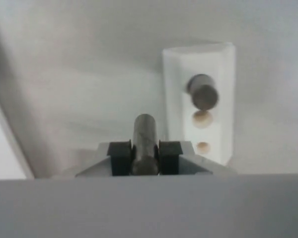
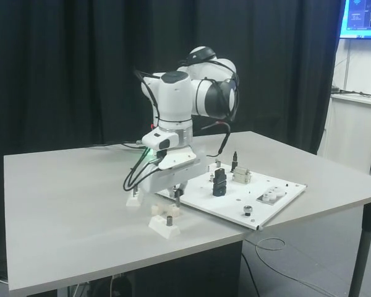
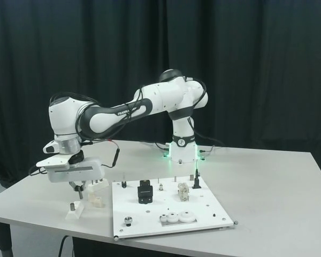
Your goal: Insert round peg 3.
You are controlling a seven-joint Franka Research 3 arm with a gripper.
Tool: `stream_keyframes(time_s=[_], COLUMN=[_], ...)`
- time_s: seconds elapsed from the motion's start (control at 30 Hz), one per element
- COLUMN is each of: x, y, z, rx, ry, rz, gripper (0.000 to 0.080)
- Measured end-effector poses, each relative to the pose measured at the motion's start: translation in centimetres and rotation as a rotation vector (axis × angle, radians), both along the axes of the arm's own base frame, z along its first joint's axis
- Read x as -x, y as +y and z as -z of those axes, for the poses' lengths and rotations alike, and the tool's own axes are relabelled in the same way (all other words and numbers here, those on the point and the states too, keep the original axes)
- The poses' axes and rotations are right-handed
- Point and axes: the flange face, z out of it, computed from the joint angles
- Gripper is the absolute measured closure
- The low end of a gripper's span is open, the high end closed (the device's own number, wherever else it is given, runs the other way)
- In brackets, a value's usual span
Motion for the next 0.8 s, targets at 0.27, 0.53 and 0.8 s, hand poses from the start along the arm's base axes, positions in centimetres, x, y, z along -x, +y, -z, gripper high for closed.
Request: stream_keyframes(time_s=[0.27,0.53,0.8], x=[-0.2,-0.5,-1.1], y=[2.4,5.6,9.4], z=[-0.9,-1.7,-2.7], rx=[-0.034,-0.055,-0.055], ry=[0.041,0.085,0.105], rz=[0.000,0.010,0.019], gripper=[0.0691,0.0691,0.0691])
